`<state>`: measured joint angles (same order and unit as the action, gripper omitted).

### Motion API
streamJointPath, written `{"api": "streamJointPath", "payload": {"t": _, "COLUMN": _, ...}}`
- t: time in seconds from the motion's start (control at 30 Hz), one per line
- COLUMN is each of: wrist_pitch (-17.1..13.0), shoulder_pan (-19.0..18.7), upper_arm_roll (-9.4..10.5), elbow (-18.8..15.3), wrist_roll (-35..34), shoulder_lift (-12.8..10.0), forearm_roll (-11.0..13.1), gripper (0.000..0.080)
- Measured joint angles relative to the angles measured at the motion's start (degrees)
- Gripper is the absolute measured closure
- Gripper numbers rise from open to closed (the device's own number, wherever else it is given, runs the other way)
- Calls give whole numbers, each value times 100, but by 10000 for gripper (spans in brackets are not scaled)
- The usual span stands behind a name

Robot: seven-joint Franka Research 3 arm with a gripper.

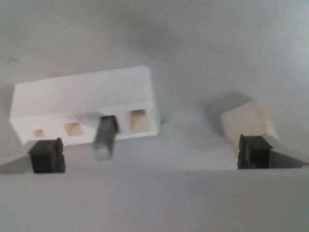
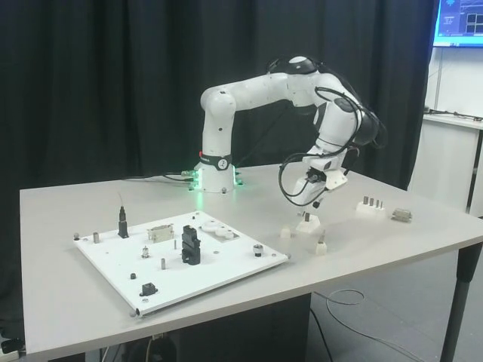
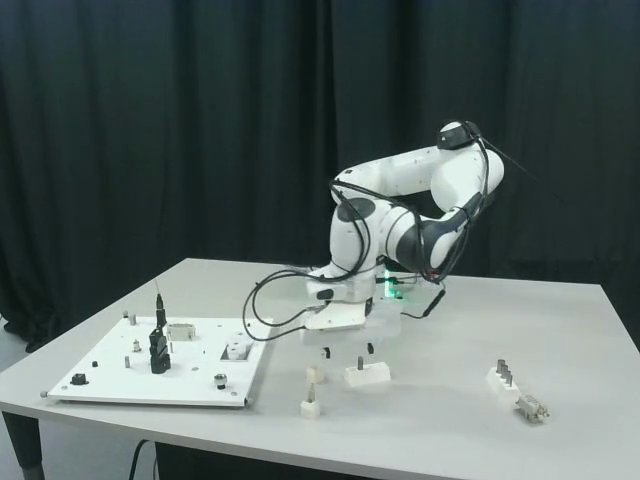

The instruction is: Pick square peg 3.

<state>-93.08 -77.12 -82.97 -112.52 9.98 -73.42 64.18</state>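
In the wrist view a white peg holder (image 1: pixel 82 104) lies on the grey table, with a row of square sockets in it. One socket holds a grey square peg (image 1: pixel 105 137) standing upright; the other sockets look empty. My gripper (image 1: pixel 149 153) is open, its two black fingertips (image 1: pixel 46 155) set wide apart above the holder. The peg stands between them, nearer one fingertip, and touches neither. From the room views the gripper (image 2: pixel 311 197) (image 3: pixel 347 352) hovers just above the same holder (image 2: pixel 308 225) (image 3: pixel 367 375).
Two small white blocks (image 2: pixel 286 232) (image 2: pixel 321 246) sit near the holder, and one shows in the wrist view (image 1: pixel 244 121). A second holder with pegs (image 2: pixel 370 209) and a grey connector (image 2: pixel 402 216) lie further right. A white task board (image 2: pixel 181 260) with parts covers the table's left.
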Motion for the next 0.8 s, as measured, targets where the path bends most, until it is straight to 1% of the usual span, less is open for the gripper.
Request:
{"api": "streamJointPath", "payload": {"t": 0.1, "wrist_pitch": -44, "shoulder_pan": -89, "upper_arm_roll": 70, "elbow": -26, "wrist_roll": -98, "shoulder_lift": 0, "forearm_roll": -60, "gripper": 3}}
{"api": "streamJointPath", "payload": {"t": 0.4, "wrist_pitch": -441, "shoulder_pan": -457, "upper_arm_roll": 315, "elbow": -301, "wrist_roll": -320, "shoulder_lift": 20, "forearm_roll": -241, "gripper": 3}}
{"api": "streamJointPath", "payload": {"t": 0.6, "wrist_pitch": -641, "shoulder_pan": -726, "upper_arm_roll": 391, "elbow": -511, "wrist_roll": -444, "shoulder_lift": 42, "forearm_roll": -303, "gripper": 3}}
{"api": "streamJointPath", "payload": {"t": 0.8, "wrist_pitch": -785, "shoulder_pan": -940, "upper_arm_roll": 396, "elbow": -633, "wrist_roll": -483, "shoulder_lift": 65, "forearm_roll": -399, "gripper": 3}}
